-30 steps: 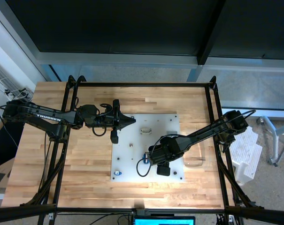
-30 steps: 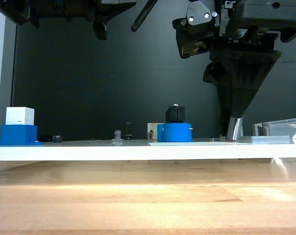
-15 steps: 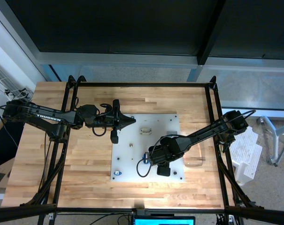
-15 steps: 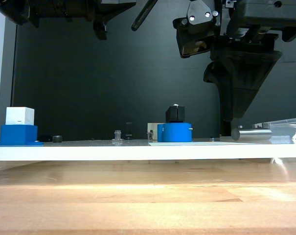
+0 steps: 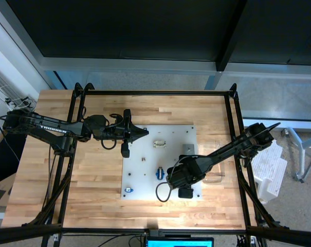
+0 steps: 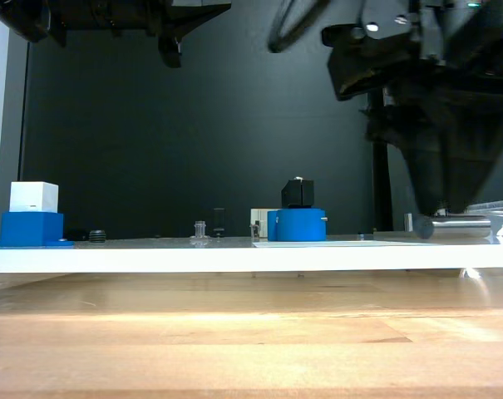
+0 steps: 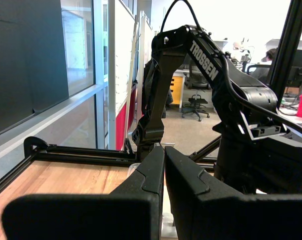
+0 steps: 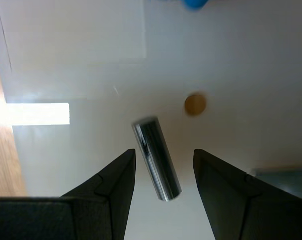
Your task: Pick the 16mm cylinder and install on the taskboard
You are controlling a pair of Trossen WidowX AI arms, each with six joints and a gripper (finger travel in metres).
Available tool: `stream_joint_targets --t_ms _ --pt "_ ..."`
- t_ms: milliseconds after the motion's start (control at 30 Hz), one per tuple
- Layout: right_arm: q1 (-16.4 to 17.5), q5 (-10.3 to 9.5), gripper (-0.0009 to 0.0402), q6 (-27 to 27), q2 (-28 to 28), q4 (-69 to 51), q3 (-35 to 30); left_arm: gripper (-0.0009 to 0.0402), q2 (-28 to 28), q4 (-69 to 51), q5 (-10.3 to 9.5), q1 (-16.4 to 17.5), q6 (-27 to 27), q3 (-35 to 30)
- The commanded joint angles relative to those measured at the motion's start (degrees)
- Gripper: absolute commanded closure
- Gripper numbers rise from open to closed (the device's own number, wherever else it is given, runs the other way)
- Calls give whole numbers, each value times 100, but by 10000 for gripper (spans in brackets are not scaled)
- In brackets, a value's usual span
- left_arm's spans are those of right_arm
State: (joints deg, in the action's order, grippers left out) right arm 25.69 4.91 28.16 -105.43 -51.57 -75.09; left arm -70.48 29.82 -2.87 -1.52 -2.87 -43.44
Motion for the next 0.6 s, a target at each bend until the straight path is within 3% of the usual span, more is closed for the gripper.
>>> stream_joint_targets --t_ms 33,600 --pt "146 2 235 -9 22 13 105 392 -2 2 2 0 0 0" --pt "461 -52 264 -33 22 551 568 392 -2 0 2 0 0 0"
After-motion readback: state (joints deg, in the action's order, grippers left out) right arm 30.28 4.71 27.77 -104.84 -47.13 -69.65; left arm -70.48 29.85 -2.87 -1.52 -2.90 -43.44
